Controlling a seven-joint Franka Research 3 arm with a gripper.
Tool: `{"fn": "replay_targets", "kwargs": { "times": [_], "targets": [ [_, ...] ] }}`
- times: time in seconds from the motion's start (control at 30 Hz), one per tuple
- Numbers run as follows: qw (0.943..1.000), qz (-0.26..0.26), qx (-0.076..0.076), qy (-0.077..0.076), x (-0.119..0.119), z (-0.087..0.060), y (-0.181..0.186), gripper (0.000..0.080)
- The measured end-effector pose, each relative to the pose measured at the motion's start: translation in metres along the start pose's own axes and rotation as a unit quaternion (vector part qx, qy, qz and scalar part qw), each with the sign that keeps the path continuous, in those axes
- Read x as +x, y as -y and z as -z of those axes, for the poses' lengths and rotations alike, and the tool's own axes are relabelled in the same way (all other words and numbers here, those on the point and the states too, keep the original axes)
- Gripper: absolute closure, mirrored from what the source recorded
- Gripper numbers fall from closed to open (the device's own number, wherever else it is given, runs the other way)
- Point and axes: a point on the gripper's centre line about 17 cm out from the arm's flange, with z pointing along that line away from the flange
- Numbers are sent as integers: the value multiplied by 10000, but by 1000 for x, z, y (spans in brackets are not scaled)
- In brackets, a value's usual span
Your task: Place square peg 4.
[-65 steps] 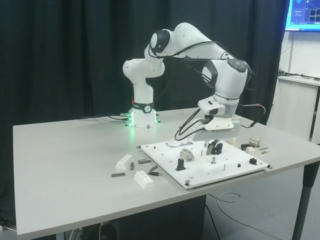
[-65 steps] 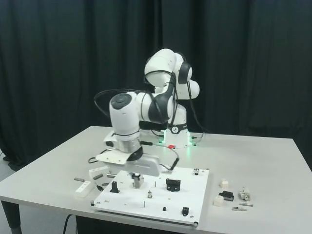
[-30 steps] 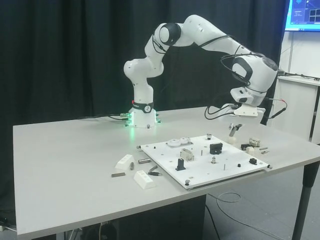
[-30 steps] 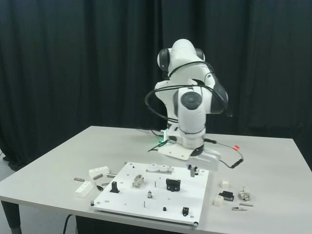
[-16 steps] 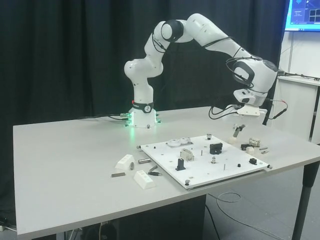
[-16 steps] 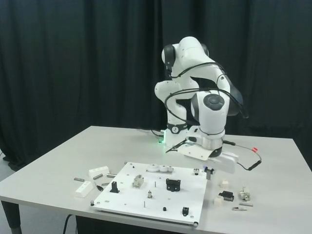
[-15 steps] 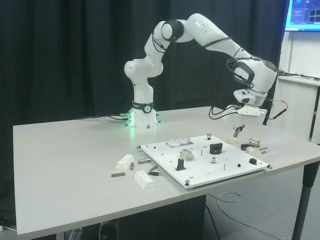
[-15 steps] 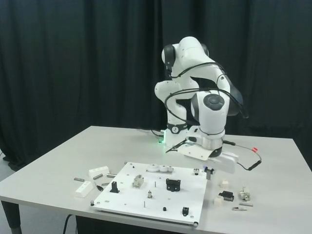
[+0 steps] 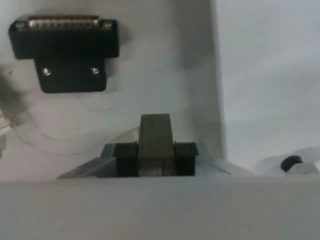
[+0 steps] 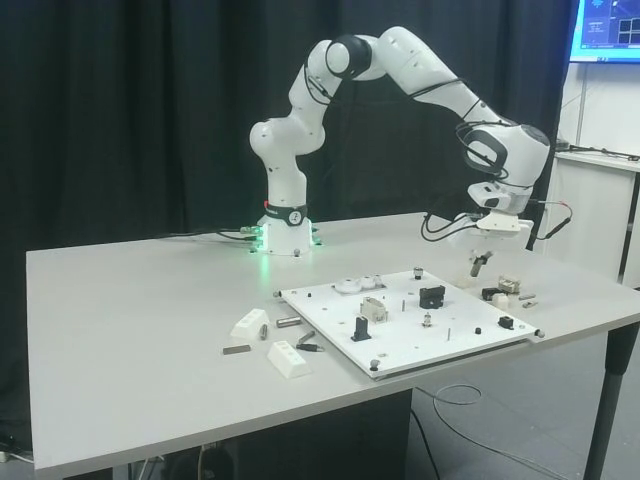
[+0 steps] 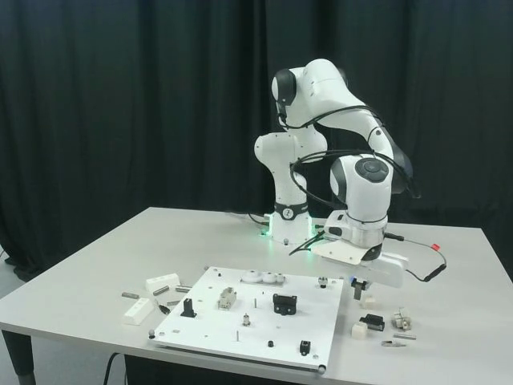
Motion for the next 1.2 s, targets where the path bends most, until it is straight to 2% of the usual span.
{"fn": "replay_targets", "kwargs": {
  "times": [0.5, 0.53, 0.67, 0.7, 0.97, 1.0, 1.17, 1.2],
  "targets": [
    [9999, -14, 6, -134, -17, -14, 19, 650],
    [9999, -6, 7, -142, -18, -14, 20, 623],
    [9999, 16, 6, -165, -22, -17, 23, 623],
    [9998, 14, 7, -173, -23, -17, 24, 359],
    [9998, 44, -7, -204, -27, -18, 27, 359],
    [9998, 47, -11, -208, -27, -18, 27, 29],
    [9997, 20, -28, -233, -29, -17, 27, 29],
    [9997, 6, -33, -241, -29, -17, 27, 8]
  ]
}}
